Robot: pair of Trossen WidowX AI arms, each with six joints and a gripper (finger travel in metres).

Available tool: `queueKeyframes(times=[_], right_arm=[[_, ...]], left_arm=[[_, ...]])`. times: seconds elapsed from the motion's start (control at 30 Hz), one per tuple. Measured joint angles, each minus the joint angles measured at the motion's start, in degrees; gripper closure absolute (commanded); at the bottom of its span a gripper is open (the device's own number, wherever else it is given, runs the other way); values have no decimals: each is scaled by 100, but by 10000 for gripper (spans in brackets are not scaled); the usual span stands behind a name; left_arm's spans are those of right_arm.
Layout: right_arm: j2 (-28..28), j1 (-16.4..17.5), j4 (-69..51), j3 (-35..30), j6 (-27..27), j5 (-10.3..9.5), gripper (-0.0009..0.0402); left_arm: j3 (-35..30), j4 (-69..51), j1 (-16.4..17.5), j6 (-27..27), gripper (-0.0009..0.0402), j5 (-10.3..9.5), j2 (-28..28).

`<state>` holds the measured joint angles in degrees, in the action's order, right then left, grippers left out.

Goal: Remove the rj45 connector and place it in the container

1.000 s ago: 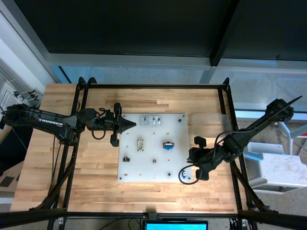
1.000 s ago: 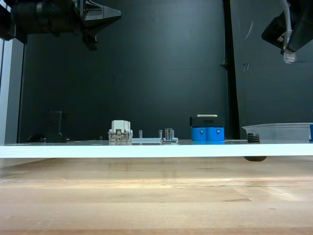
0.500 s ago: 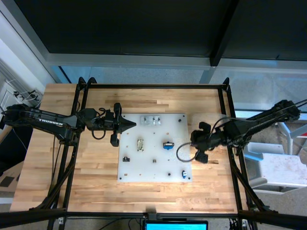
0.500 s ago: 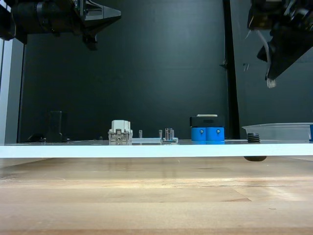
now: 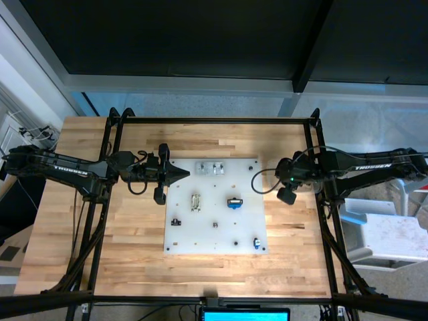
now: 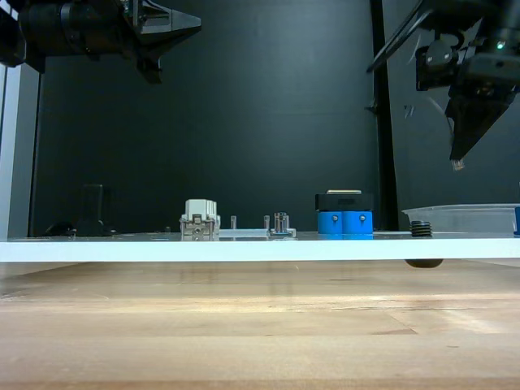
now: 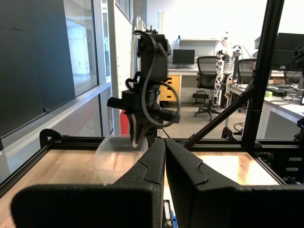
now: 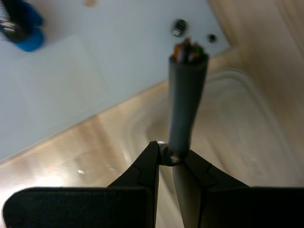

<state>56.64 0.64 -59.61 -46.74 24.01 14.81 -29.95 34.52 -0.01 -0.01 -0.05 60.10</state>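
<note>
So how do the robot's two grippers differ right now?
The left gripper is empty, jaws shut; the right gripper has its jaws clamped on the rj45 connector. The left gripper points level over the board's left edge; the right gripper points down above the container. Both are black and raised in the air.

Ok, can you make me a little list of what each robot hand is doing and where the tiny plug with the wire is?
Right gripper: shut on the tiny plug with a short dark cable, held in the air
Plug position: above the clear plastic rectangular tub, not inside it
Left gripper: shut, empty, raised over the left edge of the flat white board
Job: plug is off the board, not yet dropped
</note>
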Motion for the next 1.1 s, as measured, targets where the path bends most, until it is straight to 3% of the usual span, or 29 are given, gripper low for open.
queueKeyframes(times=[0.17,0.3,0.7,0.87,1.1], right_arm=[[-9,-501,-66,17,-284,-15,393],[-9,-911,-201,24,-372,-153,393],[-20,-2116,-706,68,-811,-107,393],[-15,-2258,-761,140,-813,-87,378],[-15,-2258,-798,142,-852,-87,325]], left_arm=[[0,0,0,0,393,2,0],[0,0,0,0,393,2,0],[0,0,0,0,393,0,0],[2,2,0,0,393,0,0],[2,0,0,0,393,0,0]])
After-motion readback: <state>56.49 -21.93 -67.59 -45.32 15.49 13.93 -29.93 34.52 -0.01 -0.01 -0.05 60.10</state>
